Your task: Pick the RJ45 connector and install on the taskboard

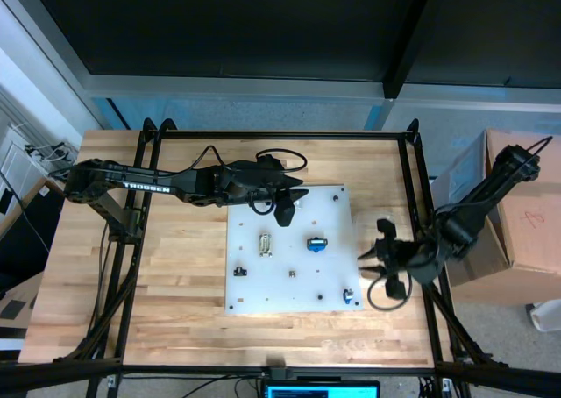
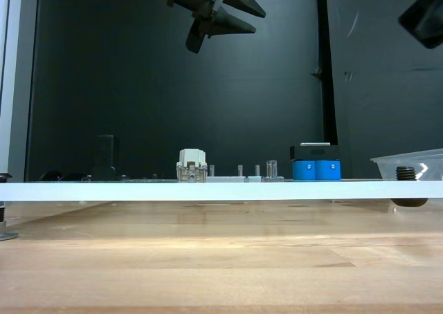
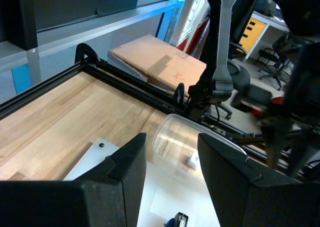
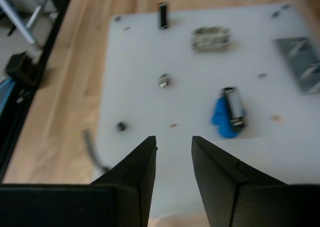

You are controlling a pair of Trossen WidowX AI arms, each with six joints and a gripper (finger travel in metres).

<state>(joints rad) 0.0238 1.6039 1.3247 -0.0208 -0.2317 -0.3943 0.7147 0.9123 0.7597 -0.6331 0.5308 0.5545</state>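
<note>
Hovering open and empty: left gripper (image 3: 171, 135) over the far edge of the taskboard (image 1: 263, 288), right gripper (image 4: 173, 138) beside its right edge. Where the RJ45 connector lies I cannot tell, so a blind grab might close on nothing.

Cardboard box (image 1: 517, 223) beside wooden table (image 1: 175, 284); clear plastic tub (image 3: 175, 134) on it.

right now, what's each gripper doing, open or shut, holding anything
Left gripper: jaws open, empty, above the far edge of the board.
Right gripper: jaws open, empty, beside its right edge.
RJ45 connector: in neither; location cannot be told.
</note>
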